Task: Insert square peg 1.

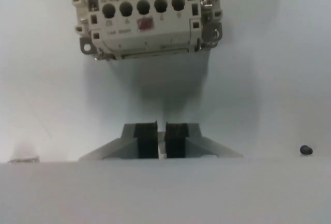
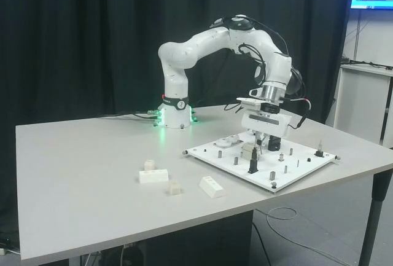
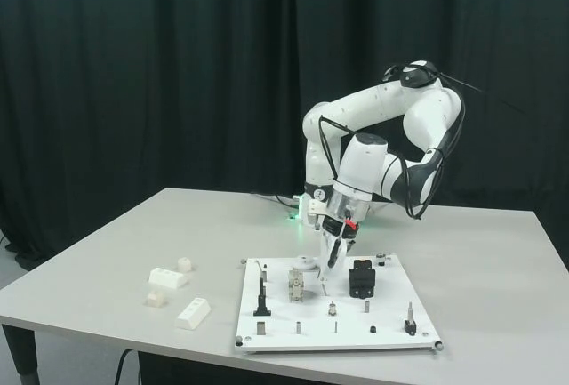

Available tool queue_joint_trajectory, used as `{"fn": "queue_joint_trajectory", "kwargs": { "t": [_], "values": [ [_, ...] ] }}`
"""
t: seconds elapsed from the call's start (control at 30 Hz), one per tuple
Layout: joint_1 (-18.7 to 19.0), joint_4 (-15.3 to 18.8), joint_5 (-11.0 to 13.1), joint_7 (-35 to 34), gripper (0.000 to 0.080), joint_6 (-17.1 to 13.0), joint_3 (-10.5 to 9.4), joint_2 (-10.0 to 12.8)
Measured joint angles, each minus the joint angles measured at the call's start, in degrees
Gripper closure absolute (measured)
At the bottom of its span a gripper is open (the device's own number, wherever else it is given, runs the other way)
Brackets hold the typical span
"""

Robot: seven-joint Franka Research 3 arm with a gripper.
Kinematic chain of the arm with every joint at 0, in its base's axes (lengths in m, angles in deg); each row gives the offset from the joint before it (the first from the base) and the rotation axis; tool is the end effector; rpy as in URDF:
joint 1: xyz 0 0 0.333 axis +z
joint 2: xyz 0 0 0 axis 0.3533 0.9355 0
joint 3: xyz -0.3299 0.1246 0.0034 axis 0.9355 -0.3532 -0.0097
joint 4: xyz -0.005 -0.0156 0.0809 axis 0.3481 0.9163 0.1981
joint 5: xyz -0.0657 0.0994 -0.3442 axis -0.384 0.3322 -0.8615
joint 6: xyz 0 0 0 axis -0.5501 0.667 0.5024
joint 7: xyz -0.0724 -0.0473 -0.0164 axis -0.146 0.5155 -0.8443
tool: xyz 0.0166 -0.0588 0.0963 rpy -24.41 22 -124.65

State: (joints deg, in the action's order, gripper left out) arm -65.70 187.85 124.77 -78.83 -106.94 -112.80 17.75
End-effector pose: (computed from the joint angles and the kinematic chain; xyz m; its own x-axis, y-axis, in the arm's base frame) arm 0.4901 0.1875 0.2347 -0.5816 -0.7918 0.1867 -0.8036 0.5235 -0.2831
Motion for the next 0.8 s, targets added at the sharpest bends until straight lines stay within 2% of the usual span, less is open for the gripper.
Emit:
{"fn": "queue_joint_trajectory", "kwargs": {
  "t": [0.8],
  "values": [
    [0.0,-0.03,0.11,0.04,0.0776,0.43,0.0,0.75]
  ]
}}
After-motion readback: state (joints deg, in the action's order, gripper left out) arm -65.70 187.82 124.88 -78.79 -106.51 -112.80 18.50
